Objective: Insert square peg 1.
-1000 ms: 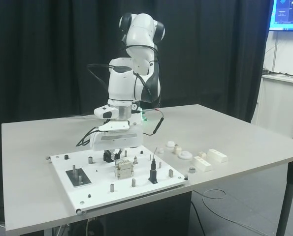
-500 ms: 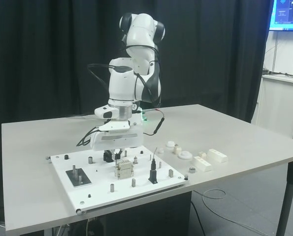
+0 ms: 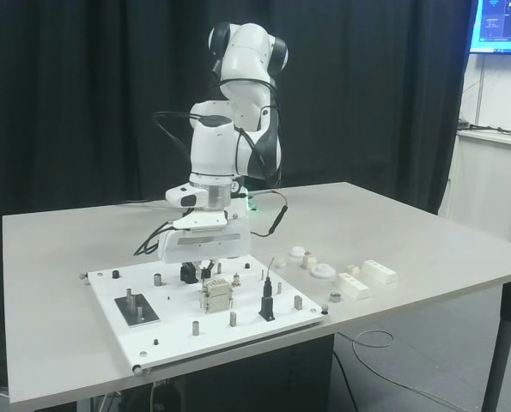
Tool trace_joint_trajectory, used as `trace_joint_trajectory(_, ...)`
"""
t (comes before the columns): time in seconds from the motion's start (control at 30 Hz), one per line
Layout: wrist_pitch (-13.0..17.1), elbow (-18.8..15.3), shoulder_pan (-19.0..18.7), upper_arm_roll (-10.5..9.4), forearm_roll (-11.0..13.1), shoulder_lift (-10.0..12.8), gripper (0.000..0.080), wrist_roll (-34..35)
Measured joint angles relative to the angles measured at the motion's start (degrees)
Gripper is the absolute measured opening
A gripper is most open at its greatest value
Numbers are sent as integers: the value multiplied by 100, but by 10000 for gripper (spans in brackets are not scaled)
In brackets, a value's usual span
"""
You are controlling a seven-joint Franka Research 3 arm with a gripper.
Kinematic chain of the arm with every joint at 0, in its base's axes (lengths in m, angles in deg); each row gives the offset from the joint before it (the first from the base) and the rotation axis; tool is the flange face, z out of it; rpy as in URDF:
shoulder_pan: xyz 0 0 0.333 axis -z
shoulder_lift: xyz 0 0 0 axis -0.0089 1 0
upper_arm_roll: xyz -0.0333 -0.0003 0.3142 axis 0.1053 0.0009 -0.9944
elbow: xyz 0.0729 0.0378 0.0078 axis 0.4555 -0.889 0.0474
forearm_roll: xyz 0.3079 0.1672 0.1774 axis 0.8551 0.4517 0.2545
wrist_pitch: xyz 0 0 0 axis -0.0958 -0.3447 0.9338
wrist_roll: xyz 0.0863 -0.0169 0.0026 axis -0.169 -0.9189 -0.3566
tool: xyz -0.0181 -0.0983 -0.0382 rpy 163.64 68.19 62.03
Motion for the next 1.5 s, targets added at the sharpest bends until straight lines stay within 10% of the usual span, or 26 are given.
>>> trace_joint_trajectory(1.5,84,29,4,-33,0,86,34,46)
